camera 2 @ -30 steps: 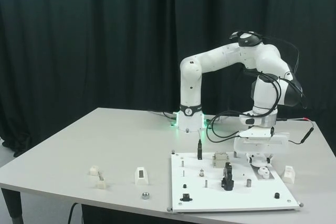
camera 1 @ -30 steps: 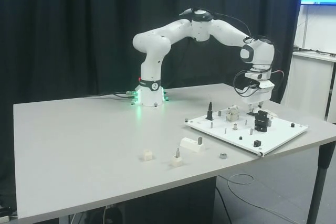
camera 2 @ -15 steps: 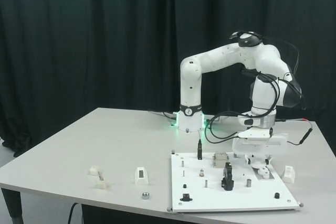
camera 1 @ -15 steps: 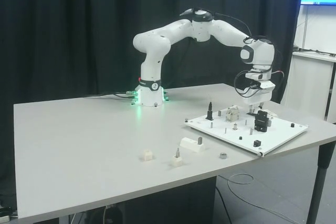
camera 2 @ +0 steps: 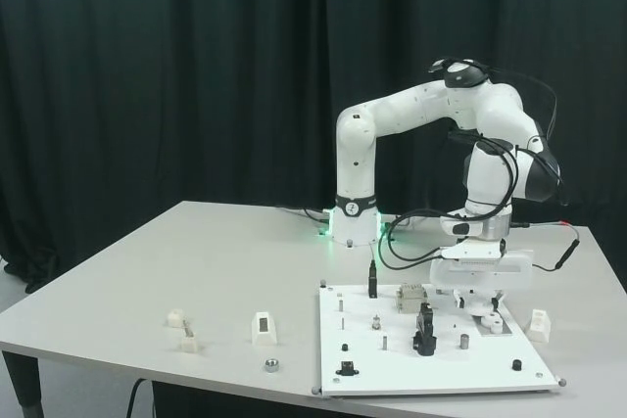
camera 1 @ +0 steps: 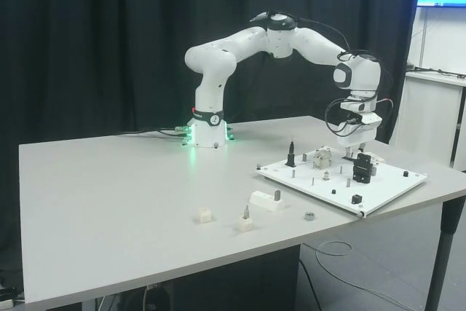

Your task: Insert large gear.

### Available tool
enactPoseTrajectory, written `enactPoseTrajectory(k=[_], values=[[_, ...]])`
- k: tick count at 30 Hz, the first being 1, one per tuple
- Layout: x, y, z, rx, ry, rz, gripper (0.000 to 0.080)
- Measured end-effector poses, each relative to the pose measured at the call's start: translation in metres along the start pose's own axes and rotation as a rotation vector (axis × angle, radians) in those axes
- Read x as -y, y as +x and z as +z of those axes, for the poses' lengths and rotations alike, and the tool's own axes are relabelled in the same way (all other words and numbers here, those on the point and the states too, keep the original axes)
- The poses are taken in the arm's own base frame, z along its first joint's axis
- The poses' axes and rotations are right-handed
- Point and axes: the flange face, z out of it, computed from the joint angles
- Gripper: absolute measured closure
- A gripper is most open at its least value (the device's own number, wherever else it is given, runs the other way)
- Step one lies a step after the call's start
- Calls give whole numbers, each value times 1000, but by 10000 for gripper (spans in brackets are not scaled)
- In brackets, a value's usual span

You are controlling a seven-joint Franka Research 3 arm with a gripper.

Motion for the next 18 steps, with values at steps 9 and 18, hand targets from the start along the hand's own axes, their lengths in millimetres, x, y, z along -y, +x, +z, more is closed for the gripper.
enactPoseTrajectory(k=[9, 18], values=[[0, -1, 0, 10, -3, -2, 209], [-1, -2, 0, 23, -7, -3, 209]])
